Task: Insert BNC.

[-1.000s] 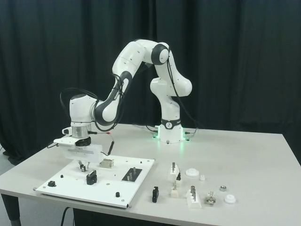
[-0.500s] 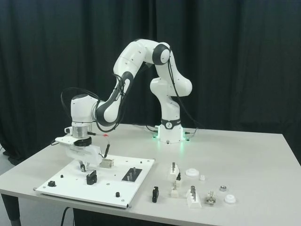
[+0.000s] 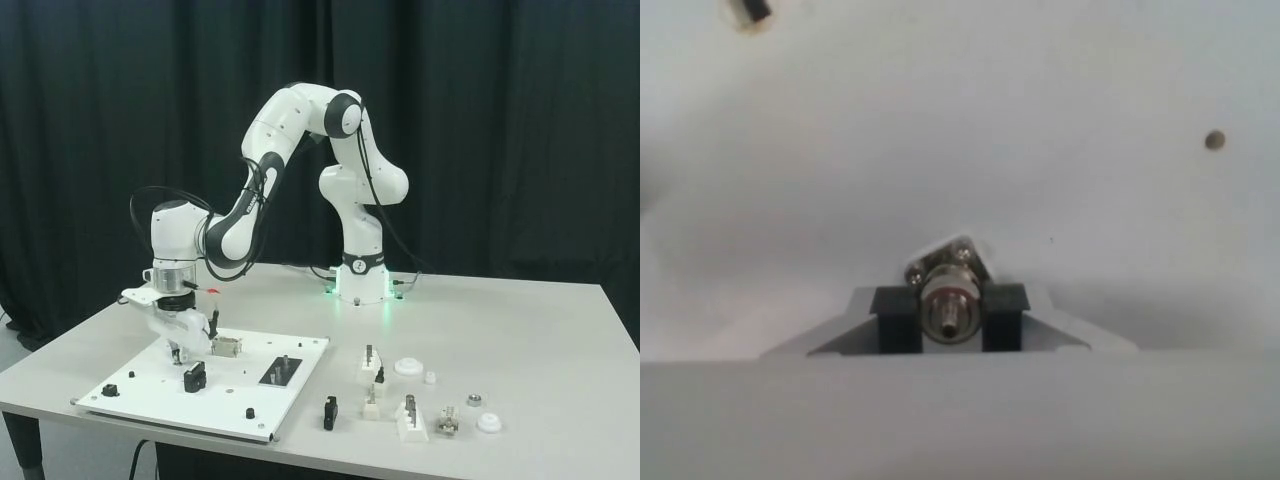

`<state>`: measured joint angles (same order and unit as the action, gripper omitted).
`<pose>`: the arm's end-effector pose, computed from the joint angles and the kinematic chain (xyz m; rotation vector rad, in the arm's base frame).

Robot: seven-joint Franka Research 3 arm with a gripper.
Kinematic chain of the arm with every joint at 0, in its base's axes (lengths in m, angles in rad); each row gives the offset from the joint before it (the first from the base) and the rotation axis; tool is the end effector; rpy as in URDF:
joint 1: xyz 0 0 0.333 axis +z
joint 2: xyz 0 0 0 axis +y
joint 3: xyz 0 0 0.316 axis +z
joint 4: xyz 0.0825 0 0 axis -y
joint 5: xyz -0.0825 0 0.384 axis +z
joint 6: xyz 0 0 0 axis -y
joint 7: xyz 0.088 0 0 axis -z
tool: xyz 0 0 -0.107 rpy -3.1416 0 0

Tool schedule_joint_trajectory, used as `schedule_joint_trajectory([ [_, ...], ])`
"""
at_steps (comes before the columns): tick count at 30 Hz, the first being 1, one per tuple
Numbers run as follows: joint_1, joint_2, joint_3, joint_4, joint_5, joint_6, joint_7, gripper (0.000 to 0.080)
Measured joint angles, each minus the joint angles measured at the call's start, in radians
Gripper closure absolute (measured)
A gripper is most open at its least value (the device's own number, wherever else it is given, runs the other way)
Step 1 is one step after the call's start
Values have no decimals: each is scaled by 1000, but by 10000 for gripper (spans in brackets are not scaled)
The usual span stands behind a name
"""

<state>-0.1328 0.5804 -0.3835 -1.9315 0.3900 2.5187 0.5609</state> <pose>0.5501 -0.3044 0.2082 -2.4500 1.9109 -0.1092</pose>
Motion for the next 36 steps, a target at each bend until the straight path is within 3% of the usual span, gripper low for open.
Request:
schedule_joint_trajectory([
  [26, 4, 0, -1, 0, 3, 3, 413, 677],
  [36, 9, 1, -4, -1, 3, 6, 514, 677],
])
